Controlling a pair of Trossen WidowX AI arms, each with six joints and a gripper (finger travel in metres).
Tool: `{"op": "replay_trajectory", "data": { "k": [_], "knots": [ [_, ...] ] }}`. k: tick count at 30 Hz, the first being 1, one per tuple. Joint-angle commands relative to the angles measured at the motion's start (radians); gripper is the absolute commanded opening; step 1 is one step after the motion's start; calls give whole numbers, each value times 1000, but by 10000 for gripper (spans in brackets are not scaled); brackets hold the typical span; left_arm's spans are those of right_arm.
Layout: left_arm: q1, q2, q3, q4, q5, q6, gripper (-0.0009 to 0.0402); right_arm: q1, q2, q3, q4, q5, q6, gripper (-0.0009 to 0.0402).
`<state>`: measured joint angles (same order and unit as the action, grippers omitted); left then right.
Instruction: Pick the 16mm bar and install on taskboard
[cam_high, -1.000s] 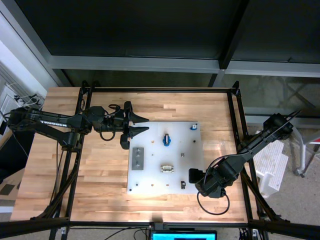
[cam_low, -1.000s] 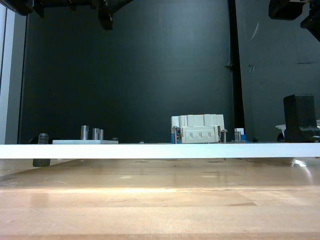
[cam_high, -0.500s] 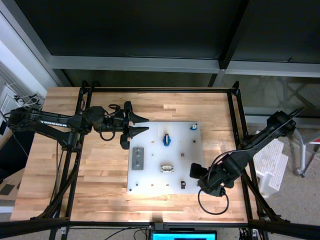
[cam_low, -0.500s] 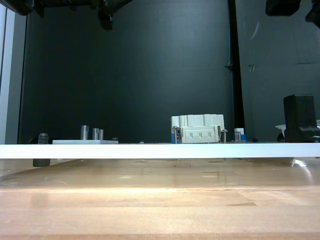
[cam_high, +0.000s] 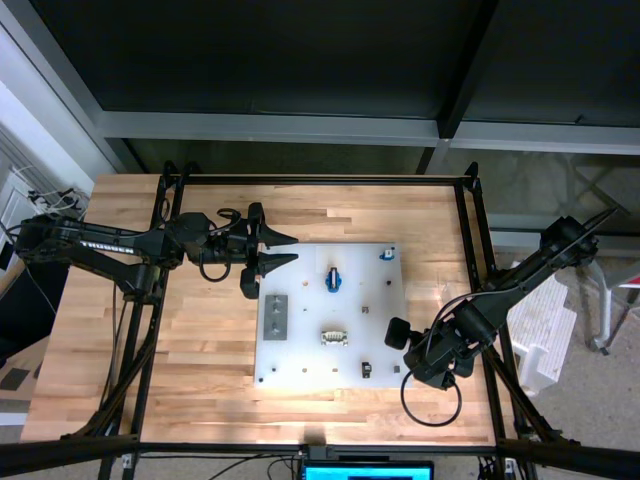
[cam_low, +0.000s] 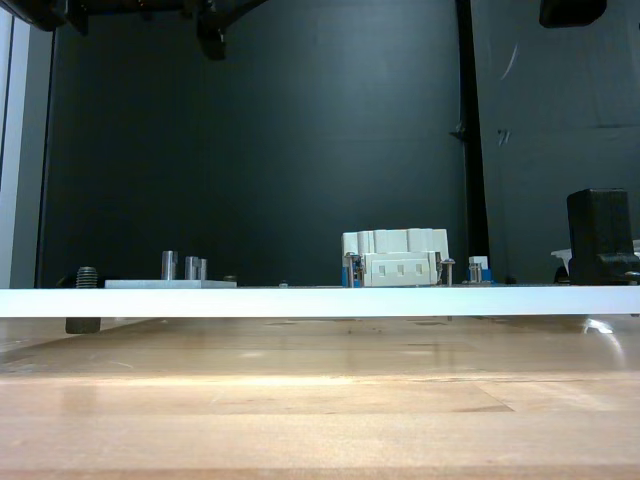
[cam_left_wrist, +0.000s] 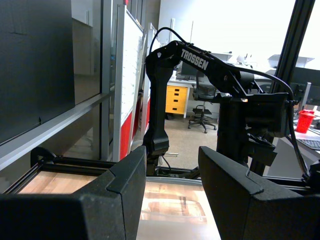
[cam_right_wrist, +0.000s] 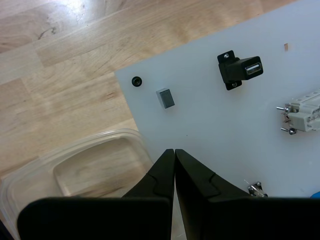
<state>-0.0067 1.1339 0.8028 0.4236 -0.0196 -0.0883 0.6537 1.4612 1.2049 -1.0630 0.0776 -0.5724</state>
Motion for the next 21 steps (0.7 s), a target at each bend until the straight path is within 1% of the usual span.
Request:
{"op": "replay_trajectory", "data": {
  "k": [1,6,10,11,12,15,21],
  "knots": [
    [0,0,0,0,0,0,140,-3,-3,0,1,0,28,0],
    [0,0,0,0,0,0,140,-51,-34,-1,9,9,141,0],
    [0,0,0,0,0,0,140,-117,-80,-3,21,11,203,0],
    [0,0,0,0,0,0,140,-136,-92,-4,29,18,214,0],
    [0,0,0,0,0,0,140,-158,-106,-5,40,36,229,0],
    [0,0,0,0,0,0,140,-225,-145,-9,79,46,269,0],
    [0,0,0,0,0,0,140,-361,-214,-32,221,46,362,0]
  ]
}}
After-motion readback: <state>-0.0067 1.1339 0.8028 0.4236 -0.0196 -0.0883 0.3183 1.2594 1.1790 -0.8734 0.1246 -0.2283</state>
